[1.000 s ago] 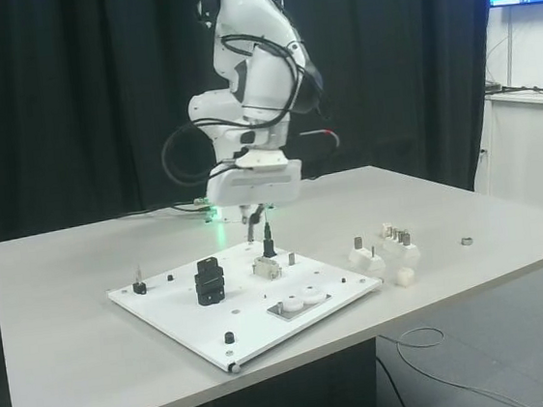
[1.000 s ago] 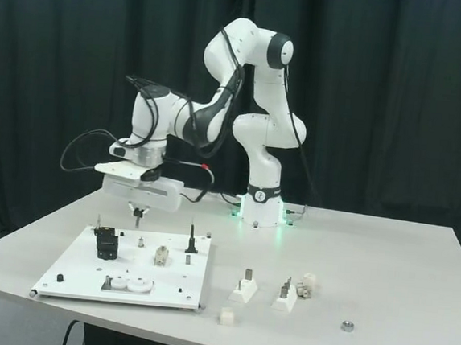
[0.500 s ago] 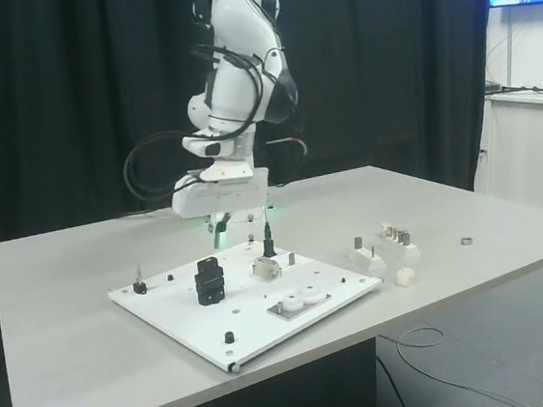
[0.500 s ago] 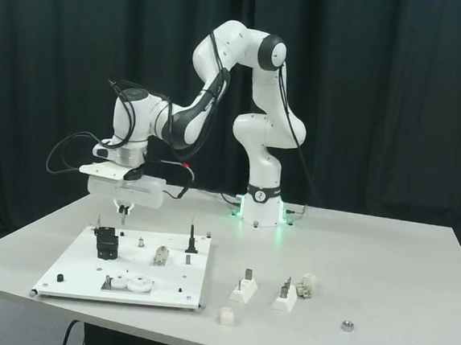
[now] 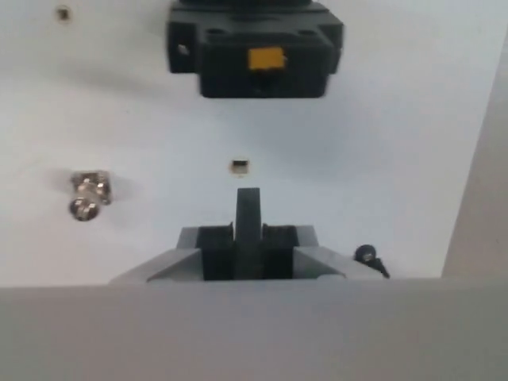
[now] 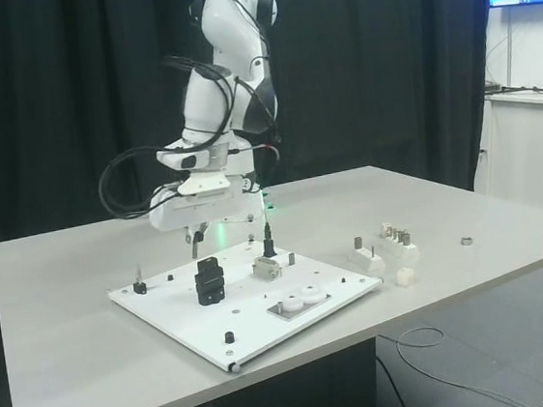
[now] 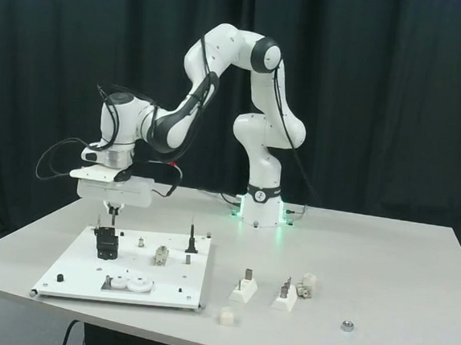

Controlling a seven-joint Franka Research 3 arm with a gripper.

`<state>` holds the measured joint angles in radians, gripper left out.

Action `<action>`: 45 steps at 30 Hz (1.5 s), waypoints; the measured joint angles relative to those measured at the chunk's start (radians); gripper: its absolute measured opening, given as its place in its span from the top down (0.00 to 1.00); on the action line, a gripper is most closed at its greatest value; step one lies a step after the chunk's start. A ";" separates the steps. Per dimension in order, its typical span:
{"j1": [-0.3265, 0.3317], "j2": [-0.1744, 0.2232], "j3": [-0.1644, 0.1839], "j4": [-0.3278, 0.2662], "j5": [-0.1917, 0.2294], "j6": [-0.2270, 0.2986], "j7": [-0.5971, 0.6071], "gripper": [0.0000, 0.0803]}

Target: Insert square peg 2.

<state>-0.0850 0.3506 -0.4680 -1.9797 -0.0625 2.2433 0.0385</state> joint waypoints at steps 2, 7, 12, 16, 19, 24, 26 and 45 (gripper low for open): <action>-0.007 0.005 -0.005 0.000 0.020 0.011 -0.024 0.91; -0.024 0.014 -0.013 -0.001 0.074 0.033 -0.082 0.91; -0.038 0.022 -0.016 -0.003 0.124 0.050 -0.129 0.91; -0.045 0.031 -0.017 -0.006 0.151 0.060 -0.171 0.91; -0.047 0.038 -0.018 -0.009 0.159 0.070 -0.193 0.91; -0.047 0.053 -0.019 -0.012 0.163 0.085 -0.211 0.91; -0.047 0.059 -0.019 -0.012 0.165 0.088 -0.212 0.91; -0.045 0.092 -0.019 -0.057 0.190 0.138 -0.263 0.91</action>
<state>-0.1304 0.4422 -0.4867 -2.0370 0.1271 2.3813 -0.2241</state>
